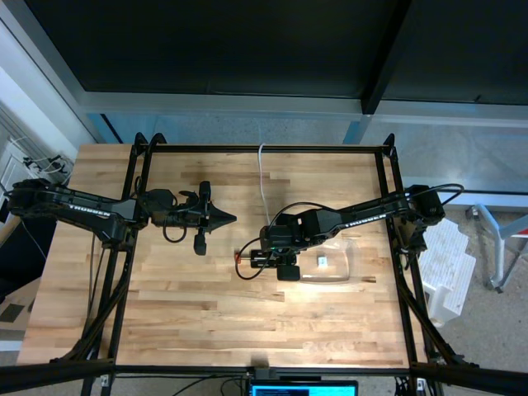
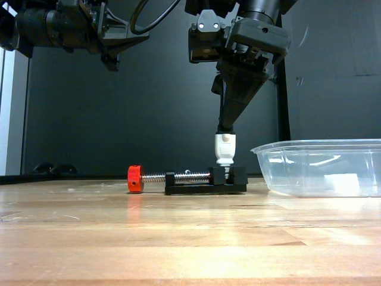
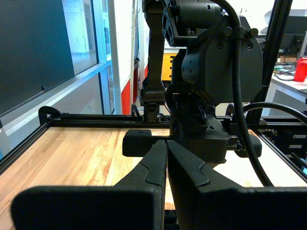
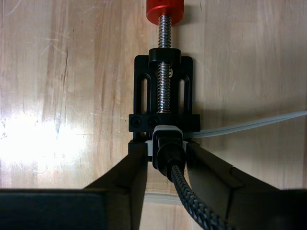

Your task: Remove the power plug from the receptacle and place in the container

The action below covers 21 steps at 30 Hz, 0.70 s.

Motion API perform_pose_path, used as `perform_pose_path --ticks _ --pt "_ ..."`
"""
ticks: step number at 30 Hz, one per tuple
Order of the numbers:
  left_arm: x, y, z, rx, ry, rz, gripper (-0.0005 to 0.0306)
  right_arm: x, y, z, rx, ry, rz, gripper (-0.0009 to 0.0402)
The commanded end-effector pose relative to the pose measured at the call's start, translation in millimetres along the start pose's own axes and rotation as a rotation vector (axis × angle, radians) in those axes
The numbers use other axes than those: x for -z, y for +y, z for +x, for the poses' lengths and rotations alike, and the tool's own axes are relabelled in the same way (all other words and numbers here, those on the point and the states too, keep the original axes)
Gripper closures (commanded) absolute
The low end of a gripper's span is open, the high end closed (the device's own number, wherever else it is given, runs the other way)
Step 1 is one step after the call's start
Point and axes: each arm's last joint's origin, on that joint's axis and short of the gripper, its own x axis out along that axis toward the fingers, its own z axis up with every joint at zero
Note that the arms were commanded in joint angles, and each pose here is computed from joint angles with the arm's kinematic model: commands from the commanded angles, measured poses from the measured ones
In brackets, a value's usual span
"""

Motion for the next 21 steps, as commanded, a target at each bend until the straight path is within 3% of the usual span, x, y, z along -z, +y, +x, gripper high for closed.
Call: perform_pose_path --ticks 1,8,21 --pt "-0.1 0.0 0.1 0.000 0.000 0.000 0.0300 -0.1 -0.1 -0.2 0.002 -0.001 0.010 0.0329" --pt "-0.1 0.0 0.1 0.000 0.000 0.000 0.0300 -0.2 -0.1 -0.2 0.002 -0.002 0.024 0.0396" --pt "-0.1 0.1 0.1 -0.001 0.000 0.000 0.0300 -2.3 0.1 -3.6 -0.003 -0.013 0.024 0.0393"
